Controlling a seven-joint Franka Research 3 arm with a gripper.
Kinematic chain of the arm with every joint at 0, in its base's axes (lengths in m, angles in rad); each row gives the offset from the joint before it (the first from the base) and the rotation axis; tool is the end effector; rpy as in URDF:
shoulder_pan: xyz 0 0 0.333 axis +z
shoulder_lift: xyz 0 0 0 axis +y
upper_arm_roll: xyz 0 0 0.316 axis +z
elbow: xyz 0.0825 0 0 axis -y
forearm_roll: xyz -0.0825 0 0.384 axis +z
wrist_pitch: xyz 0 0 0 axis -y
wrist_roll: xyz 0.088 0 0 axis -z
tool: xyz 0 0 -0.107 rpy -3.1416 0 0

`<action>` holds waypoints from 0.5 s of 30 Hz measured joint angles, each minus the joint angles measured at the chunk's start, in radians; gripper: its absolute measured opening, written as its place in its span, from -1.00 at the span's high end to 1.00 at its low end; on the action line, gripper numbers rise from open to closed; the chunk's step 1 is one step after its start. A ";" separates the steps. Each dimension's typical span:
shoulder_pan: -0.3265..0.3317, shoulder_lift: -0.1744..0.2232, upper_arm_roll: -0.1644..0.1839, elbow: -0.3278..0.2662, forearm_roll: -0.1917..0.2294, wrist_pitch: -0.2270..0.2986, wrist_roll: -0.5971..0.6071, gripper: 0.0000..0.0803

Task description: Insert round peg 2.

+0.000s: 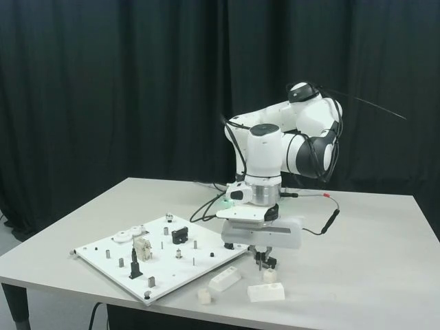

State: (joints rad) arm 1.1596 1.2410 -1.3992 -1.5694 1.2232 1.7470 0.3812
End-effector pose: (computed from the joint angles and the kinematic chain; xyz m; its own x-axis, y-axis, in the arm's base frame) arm 0.6660 0.1539 0.2812 0.7432 -0.6688 0.0181 -0.6690 -0.7432 0.0066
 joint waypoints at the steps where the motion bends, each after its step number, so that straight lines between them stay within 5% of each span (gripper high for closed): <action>1: 0.001 0.000 -0.002 0.000 0.000 -0.002 0.000 0.85; 15: 0.002 0.000 -0.009 0.000 -0.002 -0.007 0.000 0.85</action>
State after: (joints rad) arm 1.1617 1.2407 -1.4086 -1.5694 1.2216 1.7398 0.3813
